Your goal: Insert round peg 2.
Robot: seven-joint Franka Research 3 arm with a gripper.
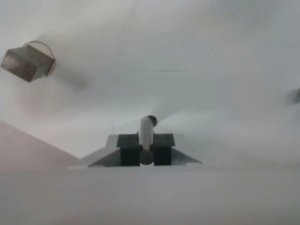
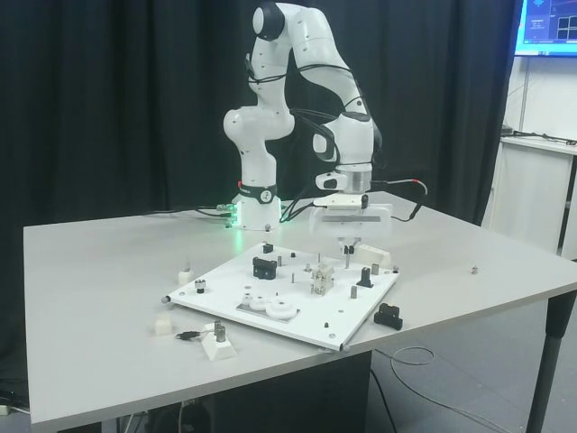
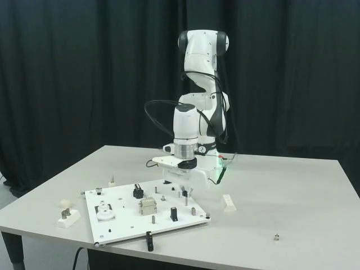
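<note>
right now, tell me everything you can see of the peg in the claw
The round peg is a slim, grey, metallic-looking cylinder. The claw is shut on it, its black pads pressing both sides, and the peg's free end pokes out past the fingertips. It hangs above the white board, touching nothing else.

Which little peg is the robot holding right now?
The round peg pinched between the jaws, above the white board. The other pegs stand in a small white block off the board, untouched.
</note>
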